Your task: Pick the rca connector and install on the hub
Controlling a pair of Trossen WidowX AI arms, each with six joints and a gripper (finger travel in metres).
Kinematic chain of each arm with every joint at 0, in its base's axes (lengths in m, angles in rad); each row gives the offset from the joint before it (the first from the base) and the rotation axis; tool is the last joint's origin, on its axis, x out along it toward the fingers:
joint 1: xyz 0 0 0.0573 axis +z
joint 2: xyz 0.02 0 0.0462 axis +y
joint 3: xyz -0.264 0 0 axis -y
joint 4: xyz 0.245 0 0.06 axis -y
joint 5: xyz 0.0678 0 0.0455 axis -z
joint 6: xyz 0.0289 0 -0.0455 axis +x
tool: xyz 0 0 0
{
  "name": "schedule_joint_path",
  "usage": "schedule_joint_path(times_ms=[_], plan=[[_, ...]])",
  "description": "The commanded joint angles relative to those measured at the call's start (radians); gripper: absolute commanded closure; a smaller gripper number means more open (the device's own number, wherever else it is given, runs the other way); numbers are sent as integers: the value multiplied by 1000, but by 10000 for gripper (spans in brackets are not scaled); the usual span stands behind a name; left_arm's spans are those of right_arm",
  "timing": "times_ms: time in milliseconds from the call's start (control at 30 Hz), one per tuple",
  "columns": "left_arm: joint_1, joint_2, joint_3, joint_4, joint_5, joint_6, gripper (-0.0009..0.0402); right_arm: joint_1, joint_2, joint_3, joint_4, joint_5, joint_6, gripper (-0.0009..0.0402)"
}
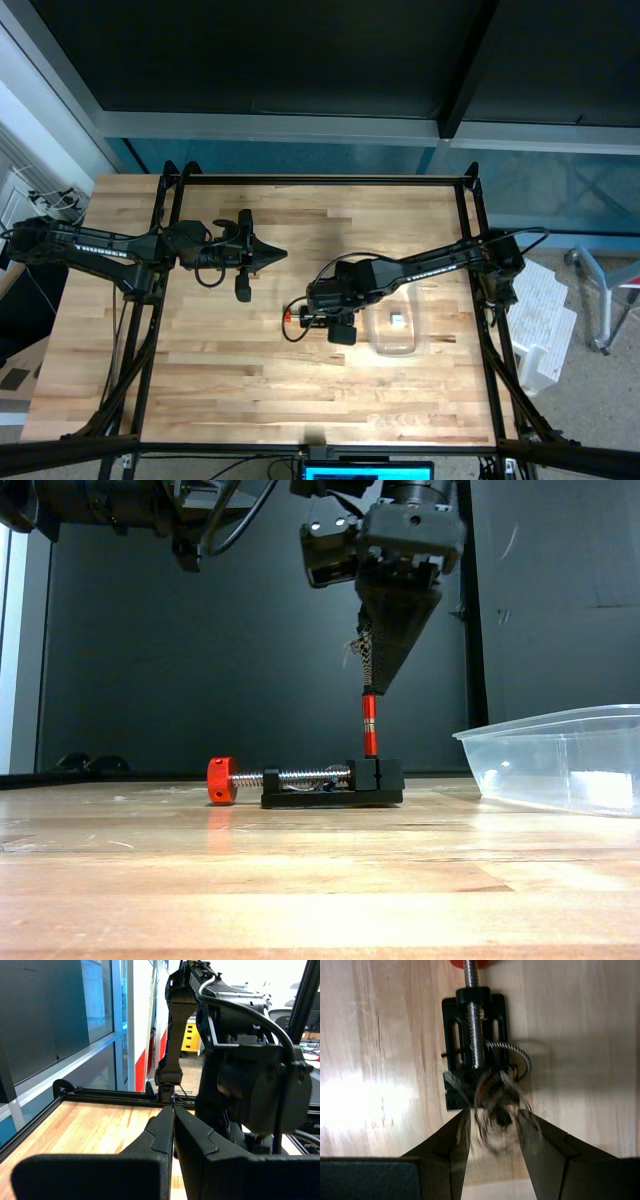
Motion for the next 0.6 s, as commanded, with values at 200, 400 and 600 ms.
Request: schedule_joint_path(times_ms=[200, 400, 600], plan=[[0, 0, 0, 0, 0, 0, 393, 6, -73, -51, 0, 0, -1, 267], [0, 0, 0, 0, 0, 0, 393, 9, -100, -70, 2, 0, 0, 267], [0, 0, 0, 0, 0, 0, 393, 12, -103, -71, 2, 0, -1, 267]])
